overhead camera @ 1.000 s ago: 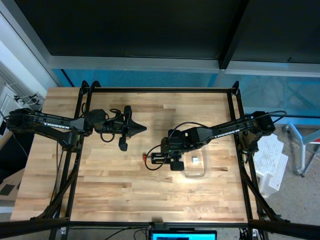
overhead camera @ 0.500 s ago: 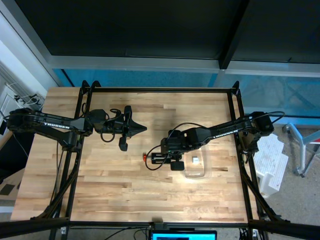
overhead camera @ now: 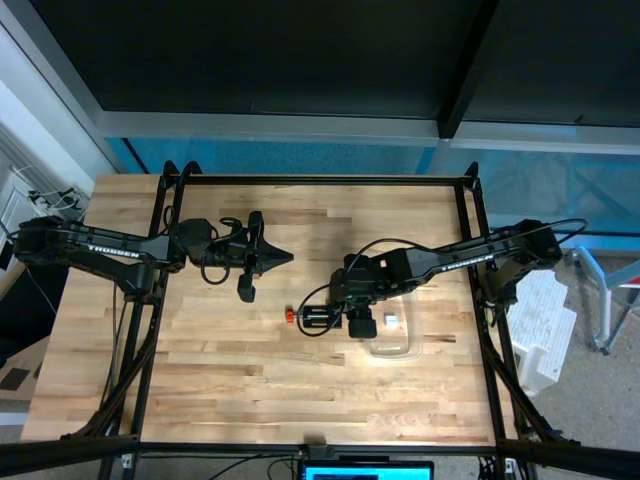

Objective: Pick the usb-c connector and install on the hub

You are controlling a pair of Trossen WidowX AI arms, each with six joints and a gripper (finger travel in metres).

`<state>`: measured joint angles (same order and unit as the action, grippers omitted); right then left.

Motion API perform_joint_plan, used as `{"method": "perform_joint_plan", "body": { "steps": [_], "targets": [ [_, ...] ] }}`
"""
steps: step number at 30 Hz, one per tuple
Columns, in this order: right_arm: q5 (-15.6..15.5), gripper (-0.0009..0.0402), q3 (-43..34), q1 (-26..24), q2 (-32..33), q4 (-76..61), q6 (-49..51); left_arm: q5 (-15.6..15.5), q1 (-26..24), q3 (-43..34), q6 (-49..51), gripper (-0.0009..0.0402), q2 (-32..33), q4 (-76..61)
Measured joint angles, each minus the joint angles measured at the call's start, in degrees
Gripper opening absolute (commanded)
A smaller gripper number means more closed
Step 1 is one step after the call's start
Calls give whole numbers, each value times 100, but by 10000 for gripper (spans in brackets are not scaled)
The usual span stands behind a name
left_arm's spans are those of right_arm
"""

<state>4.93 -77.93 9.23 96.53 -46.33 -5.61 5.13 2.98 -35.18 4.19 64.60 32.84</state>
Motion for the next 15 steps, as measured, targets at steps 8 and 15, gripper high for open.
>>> {"method": "perform_joint_plan", "body": {
  "steps": [8,15],
  "targets": [
    [0,204,260,0,-568,-105,-7,0,0,-2,0,0,0,-2],
    [0,197,564,0,-1008,-76,-9,0,0,-2,2,0,-2,0]
  ]
}}
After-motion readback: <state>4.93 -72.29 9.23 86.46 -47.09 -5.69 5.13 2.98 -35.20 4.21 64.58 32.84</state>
